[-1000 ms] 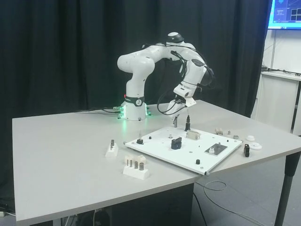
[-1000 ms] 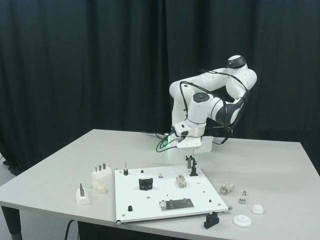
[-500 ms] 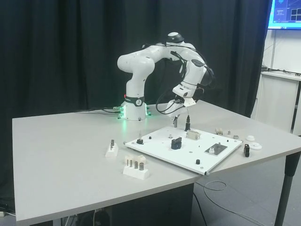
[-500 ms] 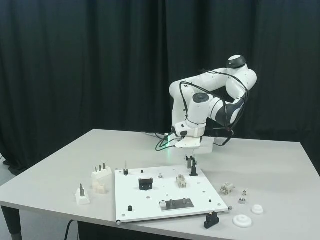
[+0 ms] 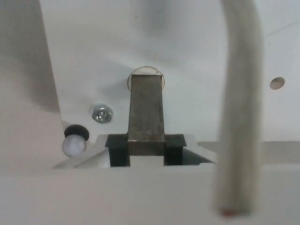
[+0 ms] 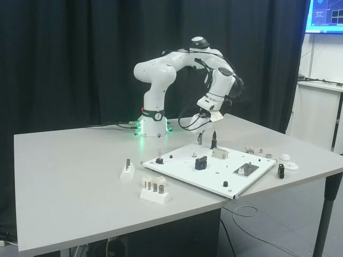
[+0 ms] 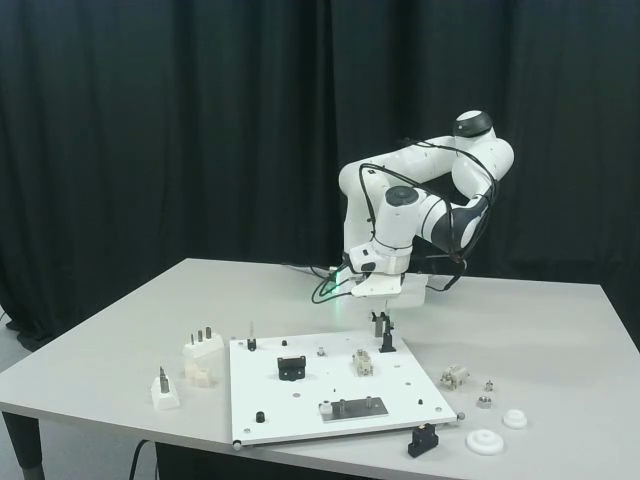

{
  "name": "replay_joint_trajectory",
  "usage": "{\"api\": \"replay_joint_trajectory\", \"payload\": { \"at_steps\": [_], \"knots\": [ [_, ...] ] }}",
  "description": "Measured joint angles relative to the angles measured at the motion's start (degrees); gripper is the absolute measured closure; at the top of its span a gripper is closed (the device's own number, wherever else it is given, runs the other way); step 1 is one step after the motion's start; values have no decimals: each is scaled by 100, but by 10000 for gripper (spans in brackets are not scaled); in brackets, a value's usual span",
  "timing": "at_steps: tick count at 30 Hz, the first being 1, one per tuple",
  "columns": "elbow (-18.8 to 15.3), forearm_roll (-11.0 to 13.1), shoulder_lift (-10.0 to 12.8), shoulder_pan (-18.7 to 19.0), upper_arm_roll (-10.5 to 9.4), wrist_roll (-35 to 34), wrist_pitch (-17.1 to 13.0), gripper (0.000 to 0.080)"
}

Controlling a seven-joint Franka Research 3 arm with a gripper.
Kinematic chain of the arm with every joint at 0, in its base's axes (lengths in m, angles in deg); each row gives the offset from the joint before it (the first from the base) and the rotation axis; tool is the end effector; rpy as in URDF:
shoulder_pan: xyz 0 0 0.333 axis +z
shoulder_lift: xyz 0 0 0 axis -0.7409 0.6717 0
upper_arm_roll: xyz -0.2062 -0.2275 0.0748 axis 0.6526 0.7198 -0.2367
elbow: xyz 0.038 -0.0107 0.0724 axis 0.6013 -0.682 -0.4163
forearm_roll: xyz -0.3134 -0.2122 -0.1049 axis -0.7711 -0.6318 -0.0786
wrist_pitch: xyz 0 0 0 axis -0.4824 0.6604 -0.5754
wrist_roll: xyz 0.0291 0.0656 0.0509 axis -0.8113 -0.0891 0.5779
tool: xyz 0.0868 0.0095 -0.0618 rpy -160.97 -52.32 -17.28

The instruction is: Insert square peg 4.

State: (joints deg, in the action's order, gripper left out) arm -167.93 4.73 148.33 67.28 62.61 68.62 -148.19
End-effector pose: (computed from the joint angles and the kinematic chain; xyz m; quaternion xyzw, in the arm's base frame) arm 0.3544 0.1230 0.2169 0.9743 -0.1548 -0.1199 0.1114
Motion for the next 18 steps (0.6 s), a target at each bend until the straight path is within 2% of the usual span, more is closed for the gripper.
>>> {"api": "replay_joint_trajectory", "payload": {
  "at_steps": [11, 12, 16, 17, 18],
  "knots": [
    [9, 4, -6, -16, -7, 36, 54, 651],
    [10, 4, -6, -19, -7, 36, 60, 321],
    [13, 4, -6, -42, -7, 36, 81, 321],
    [14, 4, -6, -49, -7, 36, 86, 74],
    [15, 4, -6, -58, -6, 36, 91, 74]
  ]
}}
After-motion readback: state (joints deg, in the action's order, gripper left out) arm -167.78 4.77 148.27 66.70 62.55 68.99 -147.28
